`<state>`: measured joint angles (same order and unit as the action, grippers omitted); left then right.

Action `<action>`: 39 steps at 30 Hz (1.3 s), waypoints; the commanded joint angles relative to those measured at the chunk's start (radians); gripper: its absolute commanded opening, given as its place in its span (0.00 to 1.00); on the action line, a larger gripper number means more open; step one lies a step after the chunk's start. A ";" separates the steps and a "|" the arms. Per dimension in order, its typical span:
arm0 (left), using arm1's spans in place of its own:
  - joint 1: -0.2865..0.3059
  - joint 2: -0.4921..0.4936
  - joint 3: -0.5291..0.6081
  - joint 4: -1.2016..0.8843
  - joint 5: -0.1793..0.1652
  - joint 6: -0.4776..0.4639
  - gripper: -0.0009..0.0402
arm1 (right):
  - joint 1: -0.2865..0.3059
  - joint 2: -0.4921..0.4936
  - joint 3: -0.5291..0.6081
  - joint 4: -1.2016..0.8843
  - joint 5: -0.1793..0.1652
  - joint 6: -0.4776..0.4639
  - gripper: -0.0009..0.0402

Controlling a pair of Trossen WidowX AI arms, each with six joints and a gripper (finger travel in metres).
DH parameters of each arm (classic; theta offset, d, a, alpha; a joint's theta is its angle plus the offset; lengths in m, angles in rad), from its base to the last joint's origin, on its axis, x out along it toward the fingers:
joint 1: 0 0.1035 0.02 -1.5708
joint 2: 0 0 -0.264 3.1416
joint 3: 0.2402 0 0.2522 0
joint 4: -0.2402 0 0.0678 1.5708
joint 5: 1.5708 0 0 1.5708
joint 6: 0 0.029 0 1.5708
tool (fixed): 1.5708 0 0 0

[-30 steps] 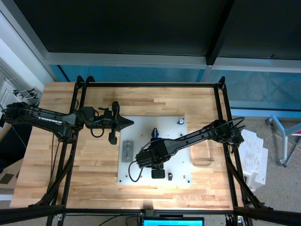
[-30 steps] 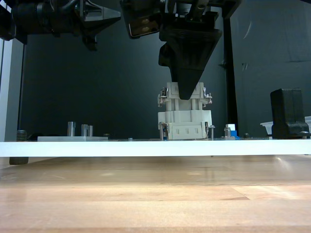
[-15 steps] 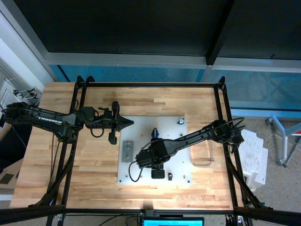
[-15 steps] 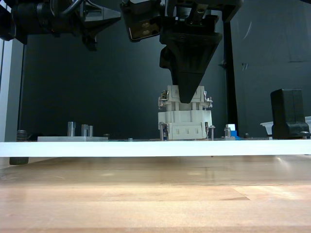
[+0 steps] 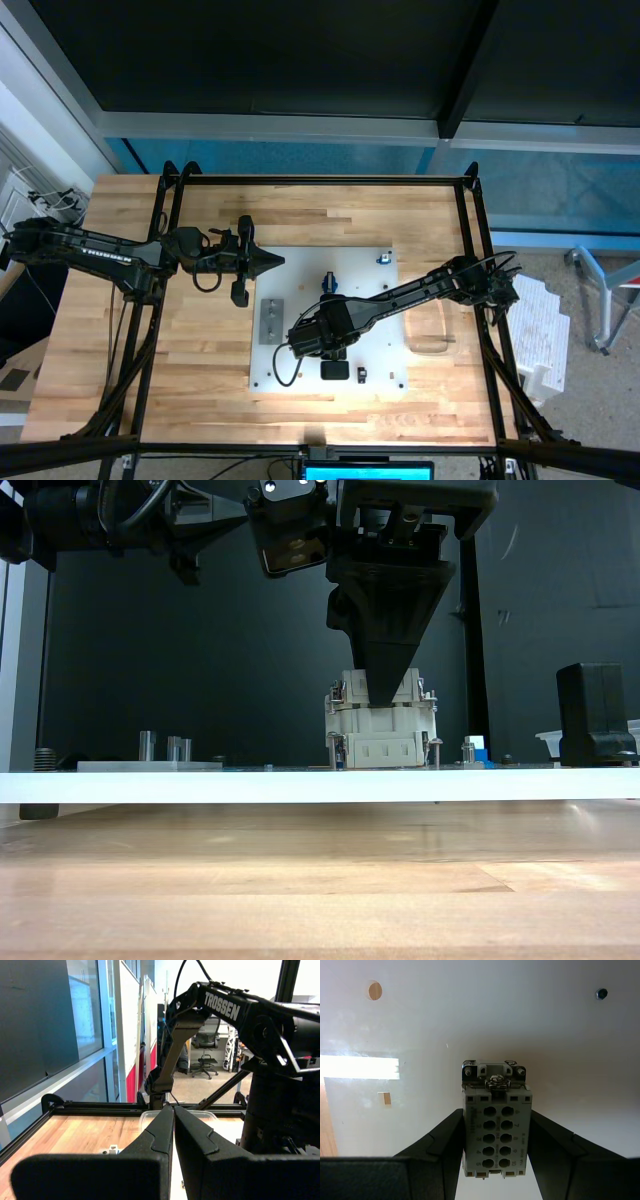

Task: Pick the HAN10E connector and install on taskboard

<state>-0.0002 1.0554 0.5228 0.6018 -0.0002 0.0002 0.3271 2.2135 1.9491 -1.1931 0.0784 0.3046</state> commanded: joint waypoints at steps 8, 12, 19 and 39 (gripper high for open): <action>0.000 0.000 0.000 0.001 0.000 0.000 0.02 | 0.001 -0.002 -0.002 0.004 0.000 0.002 0.07; 0.000 0.000 0.000 0.000 0.000 0.000 0.02 | 0.001 -0.009 -0.002 0.009 0.000 0.001 0.08; 0.000 0.000 0.000 0.001 0.000 0.000 0.02 | 0.001 -0.014 -0.002 0.014 0.000 0.004 0.26; 0.000 0.000 0.000 0.001 0.000 0.000 0.02 | 0.002 -0.060 -0.002 -0.018 0.001 0.004 0.76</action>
